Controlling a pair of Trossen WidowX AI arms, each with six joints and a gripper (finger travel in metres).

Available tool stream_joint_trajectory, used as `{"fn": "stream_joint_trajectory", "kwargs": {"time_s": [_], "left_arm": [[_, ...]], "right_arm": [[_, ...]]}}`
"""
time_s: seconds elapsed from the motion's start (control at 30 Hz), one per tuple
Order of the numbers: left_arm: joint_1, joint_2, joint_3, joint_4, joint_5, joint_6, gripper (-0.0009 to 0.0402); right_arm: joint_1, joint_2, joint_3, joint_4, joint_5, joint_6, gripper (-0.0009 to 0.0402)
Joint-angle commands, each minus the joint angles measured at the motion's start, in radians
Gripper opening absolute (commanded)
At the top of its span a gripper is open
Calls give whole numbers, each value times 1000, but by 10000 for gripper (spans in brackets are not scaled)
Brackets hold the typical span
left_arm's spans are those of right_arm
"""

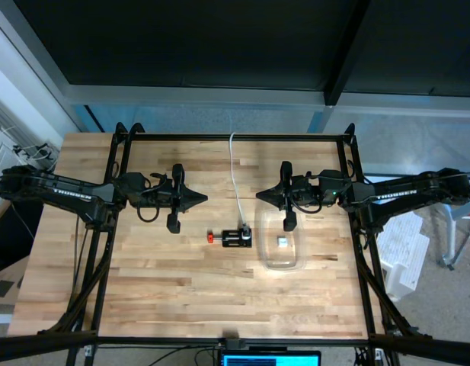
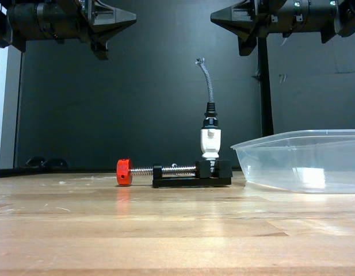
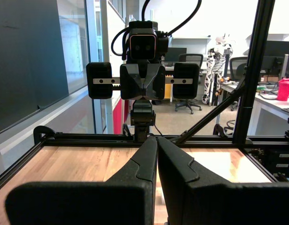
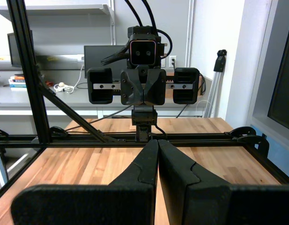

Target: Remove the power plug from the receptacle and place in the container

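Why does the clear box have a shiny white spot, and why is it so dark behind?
Low view: light glints off the container wall; the backdrop is dark, so the left gripper and right gripper, both hanging high above, look like black shapes. High view: the table is evenly lit.
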Motion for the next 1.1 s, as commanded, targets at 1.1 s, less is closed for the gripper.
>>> {"fn": "stream_joint_trajectory", "kwargs": {"time_s": [1.1], "left_arm": [[0,0,0,0,0,0,0]], "right_arm": [[80,0,307,-941,9,6,0]]}}
